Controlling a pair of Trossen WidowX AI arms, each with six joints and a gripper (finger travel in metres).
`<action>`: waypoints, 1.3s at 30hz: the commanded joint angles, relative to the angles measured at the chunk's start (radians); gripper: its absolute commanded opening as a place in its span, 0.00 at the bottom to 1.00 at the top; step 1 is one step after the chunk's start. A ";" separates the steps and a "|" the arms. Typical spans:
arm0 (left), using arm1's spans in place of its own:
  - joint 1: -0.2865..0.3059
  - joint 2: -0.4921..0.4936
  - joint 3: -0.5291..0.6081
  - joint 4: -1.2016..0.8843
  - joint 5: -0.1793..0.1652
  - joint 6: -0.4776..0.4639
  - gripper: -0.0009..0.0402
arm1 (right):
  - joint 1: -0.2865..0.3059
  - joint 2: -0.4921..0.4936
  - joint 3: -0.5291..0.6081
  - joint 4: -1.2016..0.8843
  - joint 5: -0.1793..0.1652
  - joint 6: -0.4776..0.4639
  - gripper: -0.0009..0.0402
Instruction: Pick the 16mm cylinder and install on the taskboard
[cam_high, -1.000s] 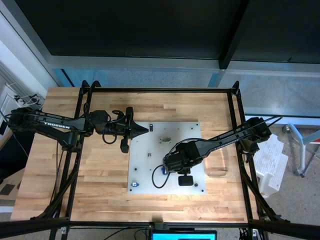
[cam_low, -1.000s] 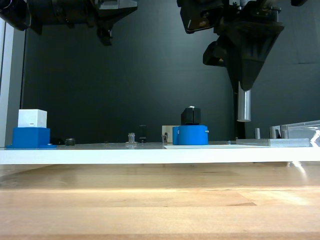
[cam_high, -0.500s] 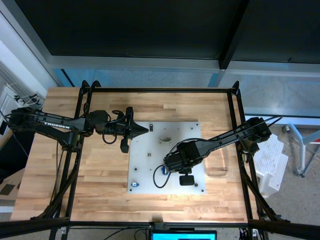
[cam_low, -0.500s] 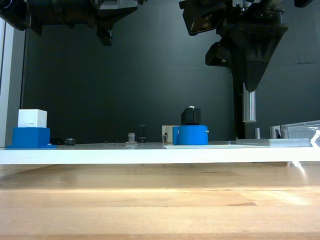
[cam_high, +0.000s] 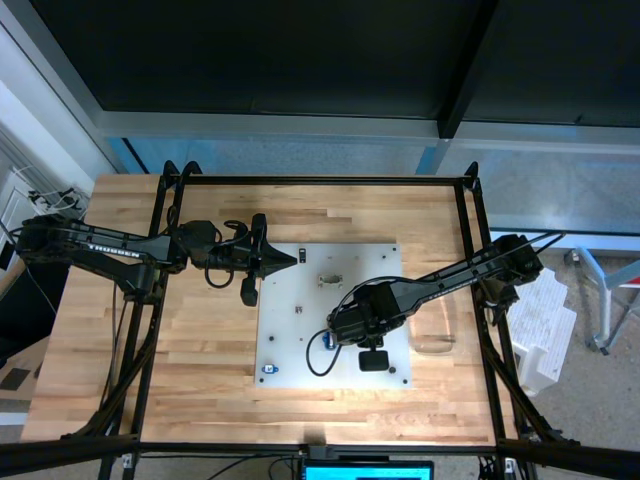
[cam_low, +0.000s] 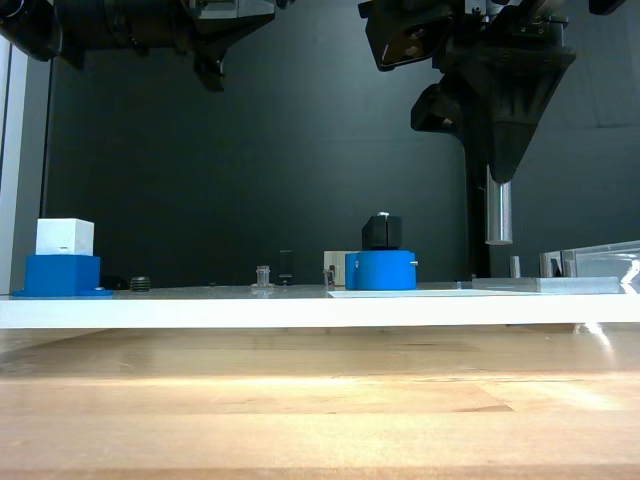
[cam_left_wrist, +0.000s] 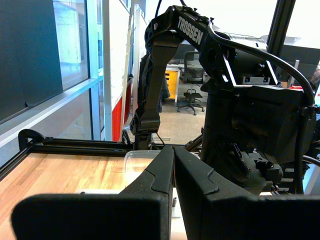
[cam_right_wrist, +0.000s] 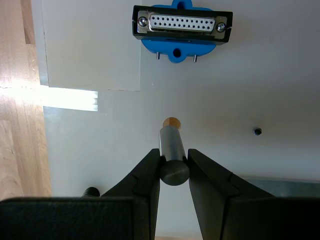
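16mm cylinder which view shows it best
Right wrist view: 16mm cylinder close-up, clamped in right gripper above taskboard. Low view: side-on only. High view: arm hides it. Left wrist view: absent; left gripper parked over its far-left corner.

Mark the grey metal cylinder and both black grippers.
grey metal cylinder (cam_low: 497, 215): low view, bare side below fingers.
right gripper (cam_right_wrist: 173, 154): right wrist view, between fingertips clamping cylinder above white taskboard (cam_right_wrist: 280, 75).
left gripper (cam_left_wrist: 174, 151): left wrist view, seam of shut fingertips, over taskboard's far left corner.

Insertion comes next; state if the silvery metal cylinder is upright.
Upright: cylinder hangs vertical in right gripper above white taskboard; left gripper shut at its left edge.
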 joint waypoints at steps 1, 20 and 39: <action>0.000 0.000 0.000 0.000 0.000 0.000 0.02 | 0.000 0.000 0.000 -0.003 0.000 0.005 0.05; 0.000 0.000 0.000 0.000 0.000 0.000 0.02 | -0.002 0.129 0.100 -0.063 0.000 0.049 0.05; 0.000 0.000 0.000 0.000 0.000 0.000 0.02 | -0.005 0.116 0.046 -0.037 0.005 0.061 0.05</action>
